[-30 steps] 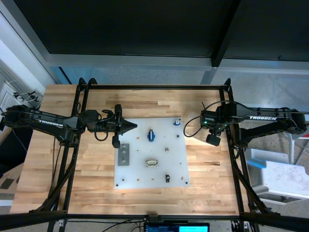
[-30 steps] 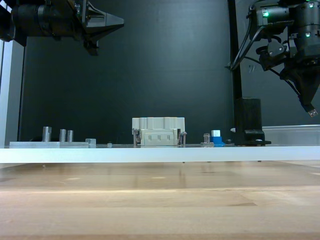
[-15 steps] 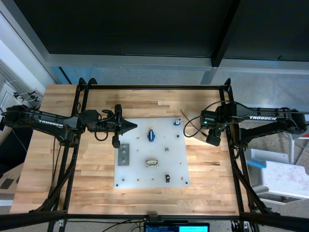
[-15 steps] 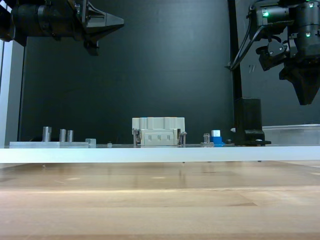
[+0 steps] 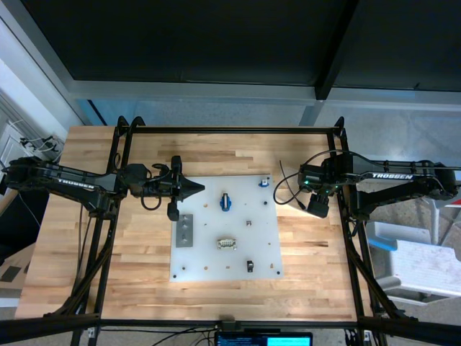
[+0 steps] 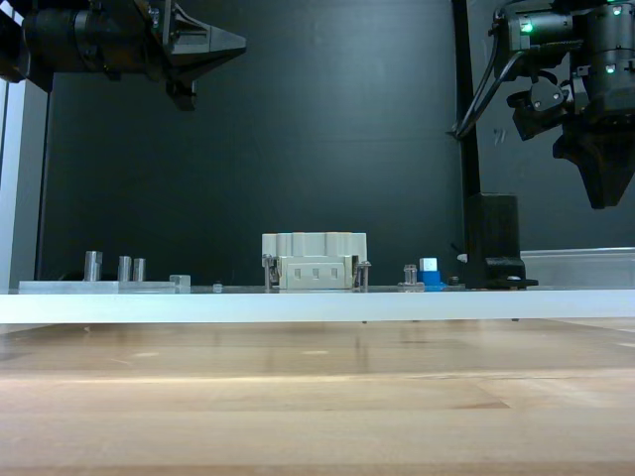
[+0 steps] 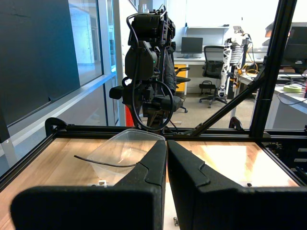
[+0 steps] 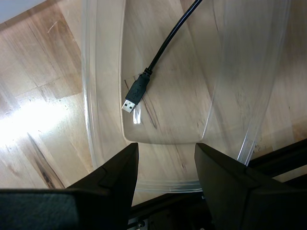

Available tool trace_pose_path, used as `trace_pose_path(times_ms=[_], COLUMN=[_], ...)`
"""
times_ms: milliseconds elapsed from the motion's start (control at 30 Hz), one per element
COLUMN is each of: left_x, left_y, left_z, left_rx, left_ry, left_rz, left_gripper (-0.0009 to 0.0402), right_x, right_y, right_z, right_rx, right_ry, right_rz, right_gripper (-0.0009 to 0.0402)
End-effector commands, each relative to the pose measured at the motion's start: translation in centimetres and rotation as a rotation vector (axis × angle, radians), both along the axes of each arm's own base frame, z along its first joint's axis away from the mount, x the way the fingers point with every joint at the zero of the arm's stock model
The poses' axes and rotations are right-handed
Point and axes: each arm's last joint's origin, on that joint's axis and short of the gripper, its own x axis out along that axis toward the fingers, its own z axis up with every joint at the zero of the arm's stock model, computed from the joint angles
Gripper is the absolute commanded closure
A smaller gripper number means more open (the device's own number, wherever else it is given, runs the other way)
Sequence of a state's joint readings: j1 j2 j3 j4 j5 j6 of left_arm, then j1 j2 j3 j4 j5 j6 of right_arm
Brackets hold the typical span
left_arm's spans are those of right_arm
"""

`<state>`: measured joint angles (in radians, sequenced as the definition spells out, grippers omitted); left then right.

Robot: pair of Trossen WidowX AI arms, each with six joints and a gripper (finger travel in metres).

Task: Remove the USB connector from the USB hub and place in the container

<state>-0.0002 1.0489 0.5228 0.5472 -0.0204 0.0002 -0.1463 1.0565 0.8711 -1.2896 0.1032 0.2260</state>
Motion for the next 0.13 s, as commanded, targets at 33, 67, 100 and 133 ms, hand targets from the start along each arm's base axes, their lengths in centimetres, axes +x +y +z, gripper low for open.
trace_pose_path(times_ms=[33,67,100,133], left_x=[0.01,0.01,0.01,0.01], left_y=[0.01,0.00,0.00,0.00], left_z=[0.00,0.00,0.00,-0.01], left_rx=[0.000,0.000,0.000,0.000], left_ry=[0.000,0.000,0.000,0.000], left_rz=[0.000,0.000,0.000,0.000], left_gripper=[0.0392,0.0392,0.0392,0.0392], right_x=[0.01,0.01,0.01,0.01], right_y=[0.00,0.00,0.00,0.00], right_z=[0.01,0.01,0.01,0.01], right_rx=[0.000,0.000,0.000,0.000], right_ry=[-0.001,-0.001,-0.001,-0.001], right_rz=[-0.001,-0.001,-0.002,-0.002], right_gripper=[0.0233,0.0233,0.0232,0.0232])
